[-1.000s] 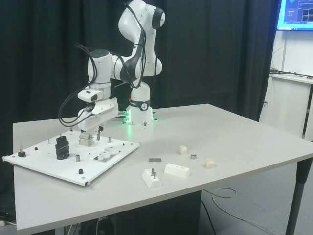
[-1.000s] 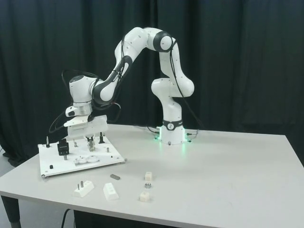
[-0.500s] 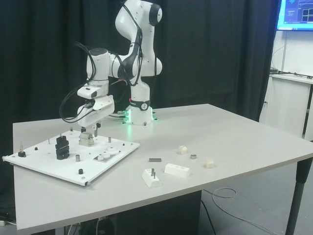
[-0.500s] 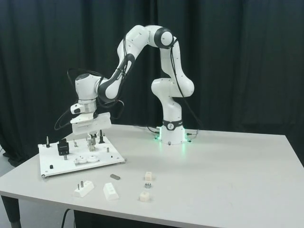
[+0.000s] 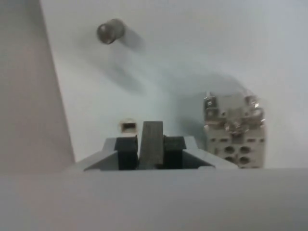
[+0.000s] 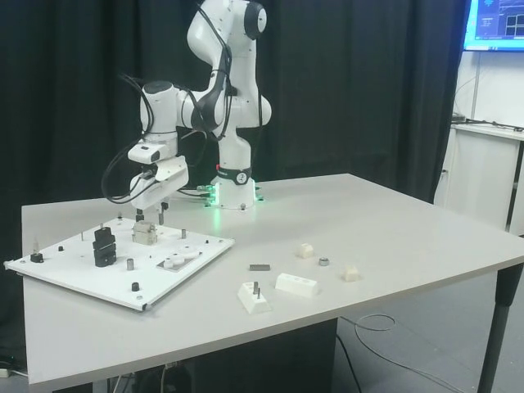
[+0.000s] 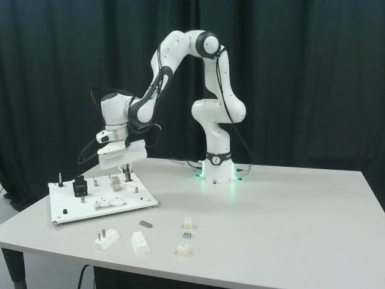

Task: Insert square peg 3.

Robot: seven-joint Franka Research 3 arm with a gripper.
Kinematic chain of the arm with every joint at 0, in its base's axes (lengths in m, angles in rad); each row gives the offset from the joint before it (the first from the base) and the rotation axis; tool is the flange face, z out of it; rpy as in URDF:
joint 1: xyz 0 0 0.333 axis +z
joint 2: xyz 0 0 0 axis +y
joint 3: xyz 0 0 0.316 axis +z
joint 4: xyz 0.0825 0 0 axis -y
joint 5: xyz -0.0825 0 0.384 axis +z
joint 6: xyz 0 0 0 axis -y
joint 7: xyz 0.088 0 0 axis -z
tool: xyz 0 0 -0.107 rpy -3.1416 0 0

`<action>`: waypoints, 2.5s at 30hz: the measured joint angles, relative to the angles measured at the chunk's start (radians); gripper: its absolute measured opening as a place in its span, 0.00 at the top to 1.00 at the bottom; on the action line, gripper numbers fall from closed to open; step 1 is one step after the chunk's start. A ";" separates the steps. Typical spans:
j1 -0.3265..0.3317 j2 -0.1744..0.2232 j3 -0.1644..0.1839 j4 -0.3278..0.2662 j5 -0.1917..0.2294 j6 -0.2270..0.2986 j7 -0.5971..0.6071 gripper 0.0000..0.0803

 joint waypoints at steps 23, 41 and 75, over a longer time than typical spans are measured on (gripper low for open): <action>0.000 -0.063 -0.059 -0.108 0.005 0.081 -0.140 0.87; 0.000 -0.063 -0.106 -0.126 0.121 0.098 -0.264 0.87; 0.000 -0.042 -0.142 -0.135 0.351 0.135 -0.531 0.87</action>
